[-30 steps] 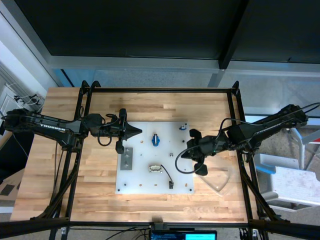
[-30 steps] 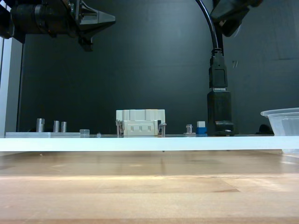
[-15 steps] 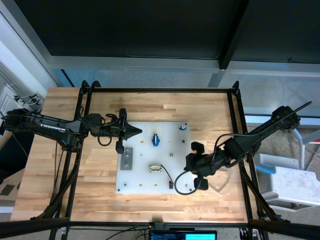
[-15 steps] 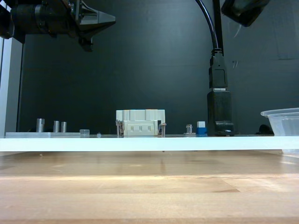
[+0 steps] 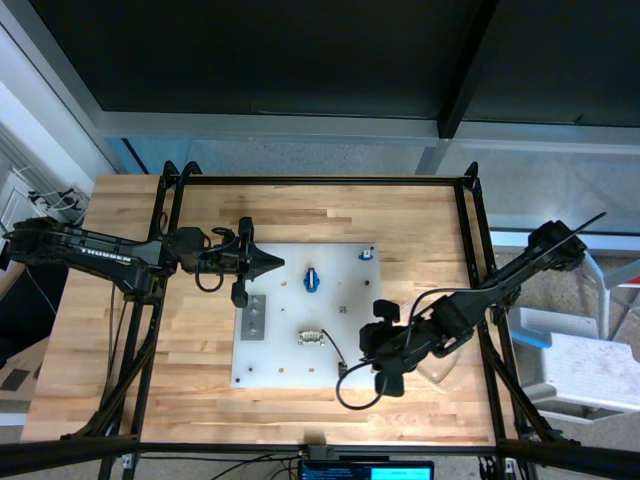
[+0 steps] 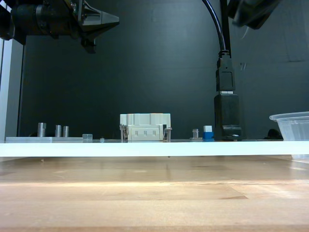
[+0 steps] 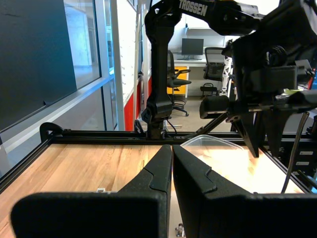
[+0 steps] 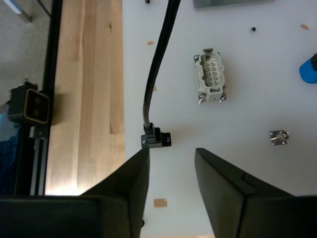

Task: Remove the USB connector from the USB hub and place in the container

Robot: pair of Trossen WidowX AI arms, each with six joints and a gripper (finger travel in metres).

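Observation:
The USB connector (image 5: pixel 342 369) stands plugged upright in the black USB hub (image 6: pixel 227 118) near the front of the white board (image 5: pixel 290 372). Its thin black cable (image 6: pixel 219 34) rises from the plug (image 8: pixel 155 138). My right gripper (image 5: pixel 368 351) hovers above the plug, open, with the plug just ahead of its spread fingers (image 8: pixel 138 173) and not touching them. The clear container (image 5: pixel 447 366) lies right of the board, partly under the right arm, and shows as a dish rim (image 6: pixel 291 123) in the low view. My left gripper (image 5: pixel 270 262) hangs shut over the board's back left part.
On the board stand a blue upright connector (image 5: pixel 311 279), a white multi-pin connector (image 5: pixel 312 338) and a grey plate with metal pegs (image 5: pixel 257 318). A black frame (image 5: pixel 320 181) runs round the wooden table. A looped black cable (image 5: pixel 352 400) hangs from the right arm.
The right arm has swung toward the near edge and to the left, from the board's right side to over the USB plug. The left arm has not moved.

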